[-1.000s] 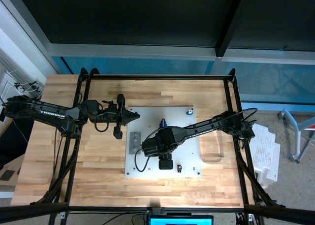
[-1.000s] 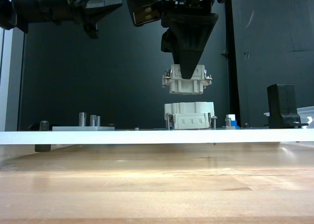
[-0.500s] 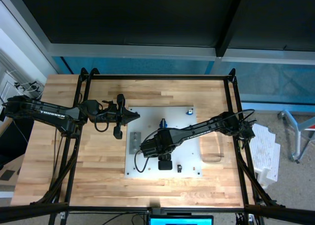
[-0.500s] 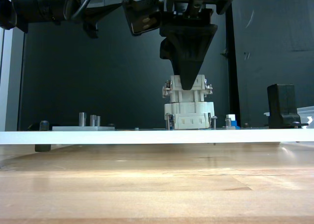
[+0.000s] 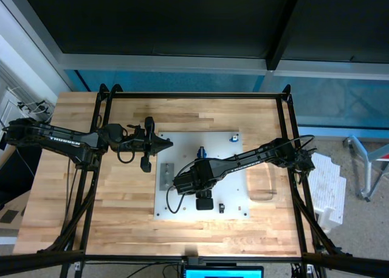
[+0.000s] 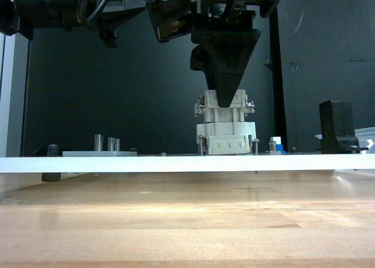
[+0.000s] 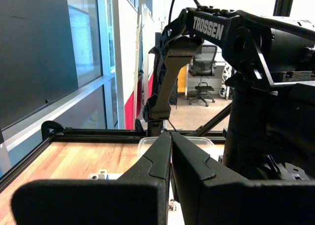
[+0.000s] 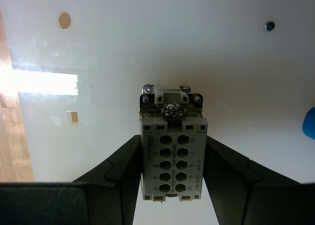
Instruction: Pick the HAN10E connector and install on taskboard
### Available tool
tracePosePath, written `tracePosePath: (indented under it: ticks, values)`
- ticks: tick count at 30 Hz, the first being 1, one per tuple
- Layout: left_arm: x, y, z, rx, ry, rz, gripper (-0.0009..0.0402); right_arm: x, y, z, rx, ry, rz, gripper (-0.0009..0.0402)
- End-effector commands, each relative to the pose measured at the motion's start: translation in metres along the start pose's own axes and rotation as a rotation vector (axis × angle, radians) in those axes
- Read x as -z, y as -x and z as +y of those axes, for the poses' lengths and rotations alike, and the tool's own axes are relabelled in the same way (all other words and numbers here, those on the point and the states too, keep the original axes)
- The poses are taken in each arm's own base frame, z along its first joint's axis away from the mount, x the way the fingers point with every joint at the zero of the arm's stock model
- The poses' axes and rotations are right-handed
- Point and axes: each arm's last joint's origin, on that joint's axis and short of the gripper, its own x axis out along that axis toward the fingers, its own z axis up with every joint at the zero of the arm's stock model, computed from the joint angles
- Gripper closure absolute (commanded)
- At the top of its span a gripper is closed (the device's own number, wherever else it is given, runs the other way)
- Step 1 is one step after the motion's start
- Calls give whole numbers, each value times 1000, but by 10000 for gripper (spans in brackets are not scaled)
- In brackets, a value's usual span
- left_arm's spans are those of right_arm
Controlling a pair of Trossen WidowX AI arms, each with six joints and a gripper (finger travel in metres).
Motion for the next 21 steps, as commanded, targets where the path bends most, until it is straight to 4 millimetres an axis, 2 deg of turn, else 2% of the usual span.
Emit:
tracePosePath:
  ticks: [1, 21]
  values:
    - [0, 0, 0, 0, 0, 0, 392, 0, -1, 0, 0, 2, 2, 354]
    - [0, 0, 0, 0, 0, -1, 392, 0, -10, 1, 0, 1, -1, 354]
